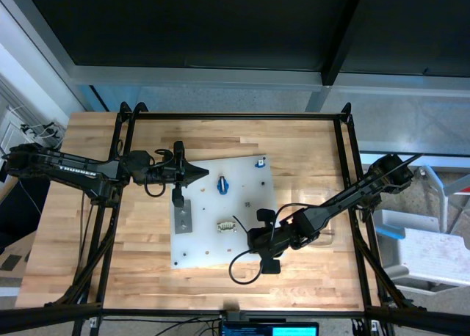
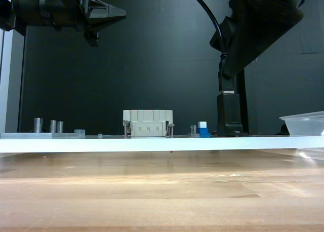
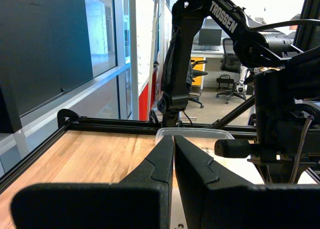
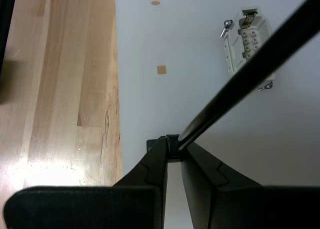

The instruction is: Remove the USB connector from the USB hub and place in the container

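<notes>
Your right gripper (image 4: 172, 148) is clamped on the USB connector (image 4: 210, 110), its black plug down at the smooth white board (image 4: 150, 39); only that wrist view shows it. Your left gripper (image 3: 173, 139) hangs high, closed, empty. The low view catches the clear plastic container (image 2: 304, 121) right of the board.

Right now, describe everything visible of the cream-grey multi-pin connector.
The multi-pin connector is a cream-grey rectangular plastic-looking block with rows of pin holes on top and small metal fittings at its ends. It stands upright on the white board, touching nothing else. The right claw, shut on the USB connector, is down on the board to its right; the left claw hovers shut high over the board.
</notes>
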`<state>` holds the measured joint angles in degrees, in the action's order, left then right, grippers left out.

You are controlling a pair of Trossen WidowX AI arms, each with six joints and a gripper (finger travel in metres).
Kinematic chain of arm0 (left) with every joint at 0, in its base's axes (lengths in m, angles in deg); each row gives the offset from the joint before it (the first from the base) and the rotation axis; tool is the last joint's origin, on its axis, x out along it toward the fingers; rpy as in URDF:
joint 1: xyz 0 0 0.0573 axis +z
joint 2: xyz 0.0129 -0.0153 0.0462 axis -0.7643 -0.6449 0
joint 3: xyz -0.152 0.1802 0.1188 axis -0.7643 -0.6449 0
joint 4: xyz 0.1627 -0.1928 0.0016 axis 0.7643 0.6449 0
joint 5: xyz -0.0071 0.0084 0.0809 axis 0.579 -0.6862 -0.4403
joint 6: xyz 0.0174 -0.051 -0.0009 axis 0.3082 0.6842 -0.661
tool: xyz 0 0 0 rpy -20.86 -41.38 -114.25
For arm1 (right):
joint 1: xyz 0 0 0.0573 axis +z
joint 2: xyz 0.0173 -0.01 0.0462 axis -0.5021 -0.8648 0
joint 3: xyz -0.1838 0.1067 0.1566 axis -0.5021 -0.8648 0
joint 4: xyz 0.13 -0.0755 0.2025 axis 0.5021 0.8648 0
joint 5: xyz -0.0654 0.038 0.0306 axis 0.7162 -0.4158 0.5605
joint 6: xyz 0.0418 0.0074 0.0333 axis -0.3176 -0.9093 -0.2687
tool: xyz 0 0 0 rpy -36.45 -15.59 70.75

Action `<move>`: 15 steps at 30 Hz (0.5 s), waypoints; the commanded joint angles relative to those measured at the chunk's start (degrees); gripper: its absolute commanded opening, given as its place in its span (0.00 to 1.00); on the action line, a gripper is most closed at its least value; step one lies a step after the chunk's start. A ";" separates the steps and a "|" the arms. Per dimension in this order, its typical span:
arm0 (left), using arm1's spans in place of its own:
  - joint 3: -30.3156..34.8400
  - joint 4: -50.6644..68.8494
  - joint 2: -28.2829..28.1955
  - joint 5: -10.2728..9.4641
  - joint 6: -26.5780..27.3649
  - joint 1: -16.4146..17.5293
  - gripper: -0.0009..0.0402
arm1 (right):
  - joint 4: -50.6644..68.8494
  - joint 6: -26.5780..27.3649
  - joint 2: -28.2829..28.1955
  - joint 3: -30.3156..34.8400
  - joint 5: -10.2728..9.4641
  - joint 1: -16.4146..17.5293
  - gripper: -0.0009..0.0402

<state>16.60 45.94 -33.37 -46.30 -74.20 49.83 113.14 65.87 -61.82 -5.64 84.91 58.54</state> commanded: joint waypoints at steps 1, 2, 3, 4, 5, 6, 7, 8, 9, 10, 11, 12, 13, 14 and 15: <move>0.00 -0.02 0.00 0.02 0.00 0.00 0.02 | -0.15 0.04 0.02 0.02 0.09 -0.02 0.02; 0.00 -0.02 0.00 0.02 0.00 0.00 0.02 | -0.11 0.04 0.02 0.02 0.00 -0.02 0.02; 0.00 -0.02 0.00 0.02 -0.02 0.00 0.02 | -0.11 0.04 0.02 0.02 -0.17 -0.02 0.02; 0.00 -0.02 0.00 0.02 0.00 0.00 0.02 | -0.09 0.04 0.02 0.02 -0.35 -0.02 0.02; 0.00 -0.02 0.00 0.02 -0.02 0.00 0.02 | -0.09 0.07 0.02 0.02 -0.42 -0.02 0.02; 0.00 -0.02 0.00 0.02 -0.02 0.00 0.02 | -0.09 0.20 0.02 0.02 -0.44 -0.02 0.02; 0.00 -0.02 0.00 0.02 0.00 0.00 0.02 | -0.07 0.26 0.02 0.04 -0.46 -0.02 0.02; 0.00 -0.02 0.00 0.02 0.00 0.00 0.02 | 0.04 0.59 0.02 0.04 -0.61 -0.02 0.02; 0.00 -0.02 0.00 0.02 0.00 0.00 0.02 | 0.37 1.14 0.02 0.17 -1.16 -0.02 0.02; 0.00 -0.02 0.00 0.02 -0.02 0.00 0.02 | 0.79 1.60 0.02 0.39 -1.66 -0.02 0.02; 0.00 -0.02 0.00 0.02 -0.02 0.00 0.02 | 1.25 1.77 0.02 0.70 -1.77 -0.02 0.02; 0.00 0.00 0.00 0.02 0.00 0.00 0.02 | 1.70 2.21 0.02 1.03 -1.73 -0.02 0.02; 0.00 -0.02 0.00 0.02 -0.02 0.00 0.02 | 2.01 2.80 0.02 1.31 -1.75 -0.02 0.02; 0.00 -0.02 0.00 0.02 0.00 0.00 0.02 | 2.23 2.82 0.00 1.49 -1.73 -0.02 0.02; 0.00 -0.02 0.00 0.02 0.00 0.00 0.02 | 2.34 2.80 -0.02 1.62 -1.75 -0.04 0.02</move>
<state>16.58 45.94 -33.37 -46.27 -74.20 49.83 115.37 68.54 -61.84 -4.44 83.36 58.45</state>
